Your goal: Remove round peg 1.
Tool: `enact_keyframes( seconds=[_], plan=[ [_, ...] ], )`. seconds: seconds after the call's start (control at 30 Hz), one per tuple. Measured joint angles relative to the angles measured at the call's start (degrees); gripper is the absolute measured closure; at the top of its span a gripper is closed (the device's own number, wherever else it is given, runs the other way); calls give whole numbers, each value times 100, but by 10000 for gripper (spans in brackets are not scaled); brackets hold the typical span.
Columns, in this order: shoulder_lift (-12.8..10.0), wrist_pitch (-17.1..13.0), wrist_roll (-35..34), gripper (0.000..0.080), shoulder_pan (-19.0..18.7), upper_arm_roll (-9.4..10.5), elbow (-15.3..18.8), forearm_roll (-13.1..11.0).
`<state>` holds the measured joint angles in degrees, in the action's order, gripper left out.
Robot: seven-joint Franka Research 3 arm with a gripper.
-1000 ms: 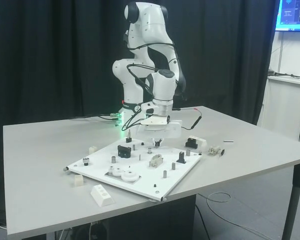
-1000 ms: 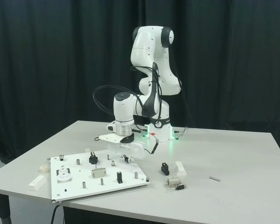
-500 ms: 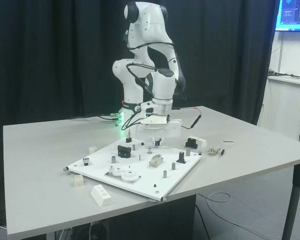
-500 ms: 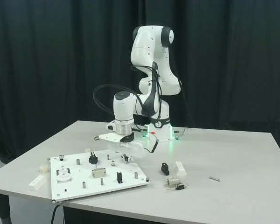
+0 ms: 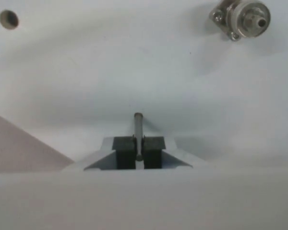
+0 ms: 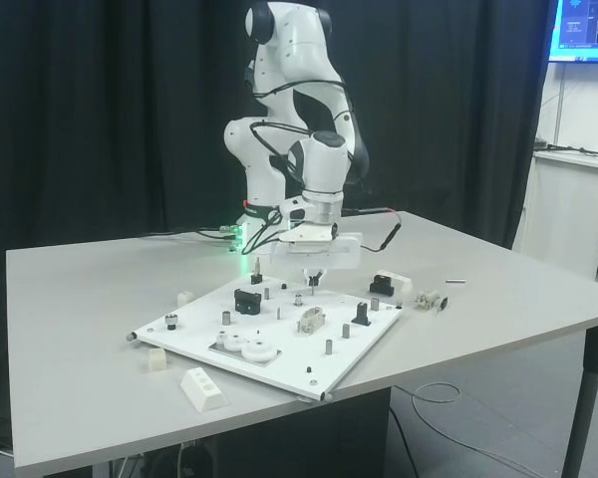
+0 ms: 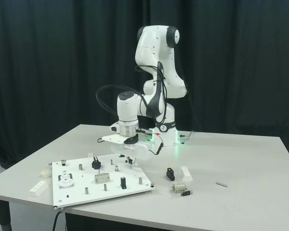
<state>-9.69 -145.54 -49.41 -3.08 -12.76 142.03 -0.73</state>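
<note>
Grey peg (image 5: 138, 132) sits pinched between the gripper (image 5: 138, 152) fingers at lower centre, lifting off the white board (image 5: 134, 72); next, carry it clear.

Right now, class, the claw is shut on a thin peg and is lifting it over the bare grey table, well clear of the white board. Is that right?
Not quite. The claw is shut on the thin peg, but the wrist view shows it over the white board, not the bare grey table. The first room view agrees.
</note>
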Motion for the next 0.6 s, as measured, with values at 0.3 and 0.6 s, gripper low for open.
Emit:
enact_keyframes(
  seconds=[0.3,0.6],
  plan=[
    [265,277,0,771,1,-41,3,0],
    [523,557,0,771,0,-68,3,1]
  ],
)
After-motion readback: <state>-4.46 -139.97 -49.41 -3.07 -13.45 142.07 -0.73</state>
